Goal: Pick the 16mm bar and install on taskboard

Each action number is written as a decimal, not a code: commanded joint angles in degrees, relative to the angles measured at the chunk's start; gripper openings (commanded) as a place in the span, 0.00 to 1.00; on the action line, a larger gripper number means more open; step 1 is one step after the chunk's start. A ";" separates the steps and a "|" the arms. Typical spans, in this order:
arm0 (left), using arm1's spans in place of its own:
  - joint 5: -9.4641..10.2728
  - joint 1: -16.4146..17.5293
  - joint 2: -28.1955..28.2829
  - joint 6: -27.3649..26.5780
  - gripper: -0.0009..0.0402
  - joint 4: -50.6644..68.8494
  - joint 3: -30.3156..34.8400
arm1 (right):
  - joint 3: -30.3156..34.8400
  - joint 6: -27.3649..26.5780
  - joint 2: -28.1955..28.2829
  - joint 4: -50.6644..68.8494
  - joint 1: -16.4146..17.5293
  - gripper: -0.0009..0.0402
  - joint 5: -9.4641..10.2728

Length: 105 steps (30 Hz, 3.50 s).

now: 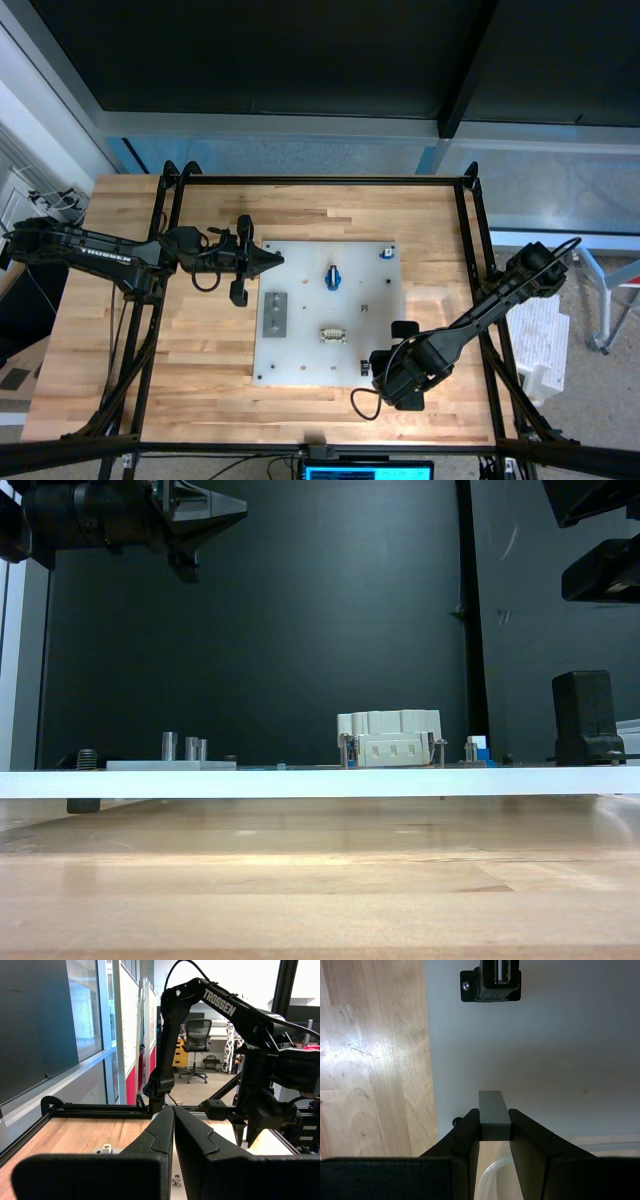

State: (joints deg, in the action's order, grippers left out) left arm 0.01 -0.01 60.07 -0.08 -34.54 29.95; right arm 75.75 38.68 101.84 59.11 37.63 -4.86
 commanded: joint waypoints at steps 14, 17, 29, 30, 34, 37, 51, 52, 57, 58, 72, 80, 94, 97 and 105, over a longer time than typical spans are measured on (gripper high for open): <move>0.00 0.00 0.02 0.02 0.02 0.00 0.00 | -0.85 -0.11 -0.04 -0.48 0.02 0.03 -0.04; 0.00 0.02 0.02 0.02 0.02 0.00 0.00 | -1.40 -0.11 -0.04 -1.25 0.02 0.03 -0.02; 0.00 0.02 0.02 0.02 0.02 0.00 0.00 | -3.08 -0.13 0.55 -3.32 0.02 0.03 -0.02; 0.00 0.00 0.02 0.02 0.02 0.00 0.00 | -3.08 -0.15 0.79 -3.32 0.02 0.03 -0.02; 0.00 0.00 0.02 0.02 0.02 0.00 0.00 | -3.10 -0.31 1.31 -3.65 0.02 0.03 -0.04; 0.00 0.00 0.02 0.02 0.02 0.00 0.00 | -3.10 -0.35 1.55 -3.96 0.02 0.03 -0.02; 0.00 0.02 0.02 0.02 0.02 0.00 0.00 | -3.13 -0.37 1.77 -4.22 0.02 0.03 -0.04; 0.00 0.00 0.02 0.02 0.02 0.00 0.00 | -3.13 -0.37 1.77 -4.22 0.02 0.04 -0.04; 0.00 0.02 0.02 0.02 0.02 0.00 0.00 | -3.13 -0.35 1.77 -4.22 0.02 0.12 -0.04; 0.00 0.00 0.02 0.02 0.02 0.00 0.00 | -3.13 -0.33 1.75 -4.22 0.02 0.14 -0.04; 0.00 0.00 0.02 0.02 0.02 0.00 0.00 | -3.06 0.02 1.31 -4.31 0.02 0.43 -0.07; 0.00 0.02 0.02 0.02 0.02 0.00 0.00 | -3.06 0.00 0.98 -4.28 0.02 0.51 -0.07; 0.00 0.02 0.02 0.02 0.02 0.00 0.00 | -3.06 -0.02 0.87 -4.17 0.02 0.52 -0.04; 0.00 0.02 0.02 0.02 0.02 0.00 0.00 | -3.06 -0.02 0.76 -4.17 0.02 0.52 -0.04; 0.00 0.02 0.02 0.02 0.02 0.00 0.00 | -2.16 -0.13 -0.28 -2.73 0.00 0.52 -0.07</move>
State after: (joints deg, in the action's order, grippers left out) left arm 0.01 -0.01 60.07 -0.05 -34.54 29.95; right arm 72.97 38.63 101.78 55.66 37.63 -4.91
